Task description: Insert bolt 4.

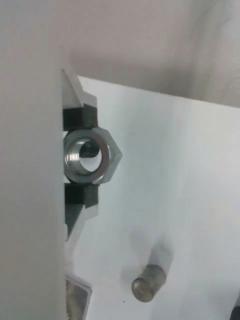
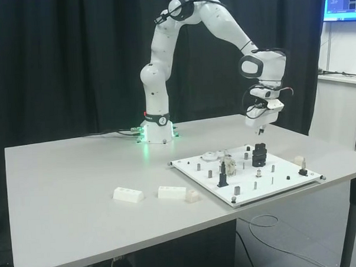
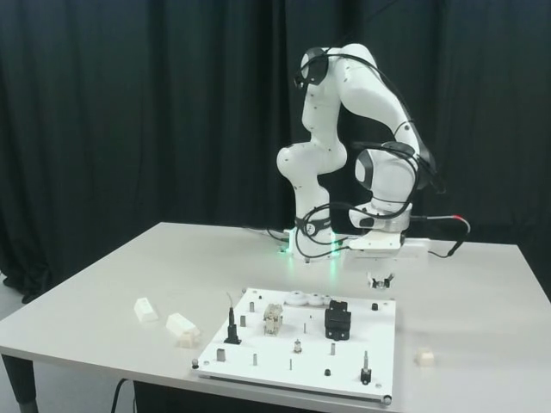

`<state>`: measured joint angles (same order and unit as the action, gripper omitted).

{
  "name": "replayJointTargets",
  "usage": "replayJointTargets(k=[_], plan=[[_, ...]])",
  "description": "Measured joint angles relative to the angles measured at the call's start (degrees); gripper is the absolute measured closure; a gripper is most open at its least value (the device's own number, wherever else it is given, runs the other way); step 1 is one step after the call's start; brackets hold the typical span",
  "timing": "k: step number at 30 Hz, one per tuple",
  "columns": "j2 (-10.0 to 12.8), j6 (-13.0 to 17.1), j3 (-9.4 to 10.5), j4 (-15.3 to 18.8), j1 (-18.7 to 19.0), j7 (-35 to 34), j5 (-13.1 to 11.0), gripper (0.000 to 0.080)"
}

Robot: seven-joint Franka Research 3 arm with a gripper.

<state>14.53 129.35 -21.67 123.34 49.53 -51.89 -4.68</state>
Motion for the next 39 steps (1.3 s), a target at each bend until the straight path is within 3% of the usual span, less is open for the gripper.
replayJointTargets(k=[12, 22, 39], plan=[[-3.3, 6.2, 1.08, 7.1, 0.0, 6.7, 0.5, 0.0578], [-5.6, 10.8, 1.70, 11.9, 0.0, 19.5, 0.5, 0.0578], [-6.7, 13.2, 2.19, 14.6, 0.0, 37.6, -1.2, 0.0578]])
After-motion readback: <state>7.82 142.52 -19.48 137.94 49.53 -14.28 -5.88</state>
